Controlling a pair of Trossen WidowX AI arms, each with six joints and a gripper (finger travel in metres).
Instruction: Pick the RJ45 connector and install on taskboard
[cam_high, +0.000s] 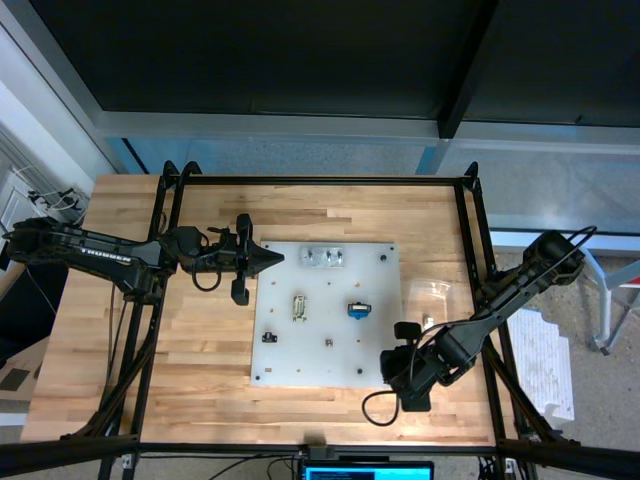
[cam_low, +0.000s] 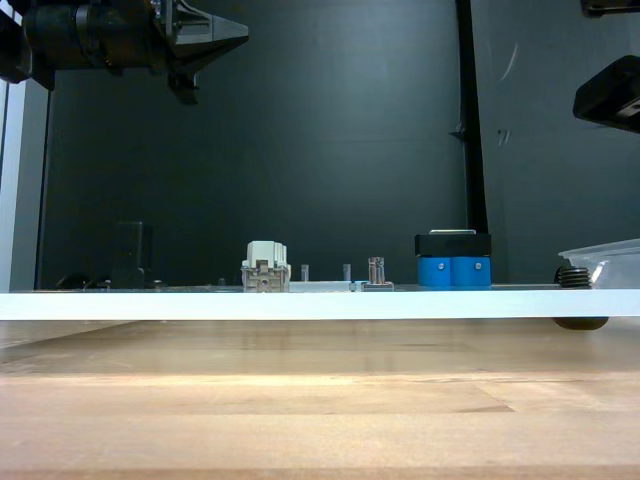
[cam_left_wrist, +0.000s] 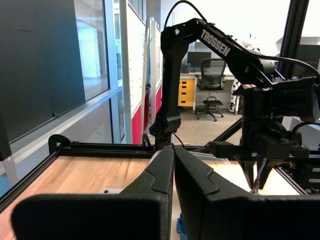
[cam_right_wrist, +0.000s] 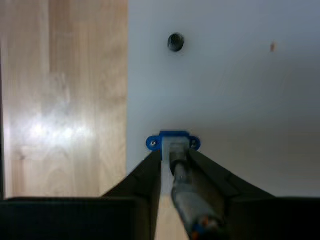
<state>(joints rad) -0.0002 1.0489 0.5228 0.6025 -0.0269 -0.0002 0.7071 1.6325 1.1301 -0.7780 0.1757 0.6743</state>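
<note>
The white taskboard (cam_high: 300, 352) lies in the middle of the table and shows edge-on in the low view (cam_low: 300, 304). My right gripper (cam_high: 393, 368) hangs over the board's near right corner, pointing down. In the right wrist view its fingers (cam_right_wrist: 145, 175) are shut on a slim whitish-grey piece, the RJ45 connector (cam_right_wrist: 176, 159). The connector's tip sits at a small blue fitting (cam_right_wrist: 173, 136) on the board (cam_right_wrist: 240, 90). My left gripper (cam_high: 268, 258) is shut, holds nothing and hovers level, high above the board's far left edge (cam_low: 238, 36).
The board carries silver fittings (cam_high: 325, 258), a beige socket (cam_high: 299, 307), a blue-and-black fitting (cam_high: 358, 310) and small black parts (cam_high: 268, 337). A clear plastic tray (cam_high: 432, 293) lies on the wood right of the board. A black frame (cam_high: 468, 200) borders the table.
</note>
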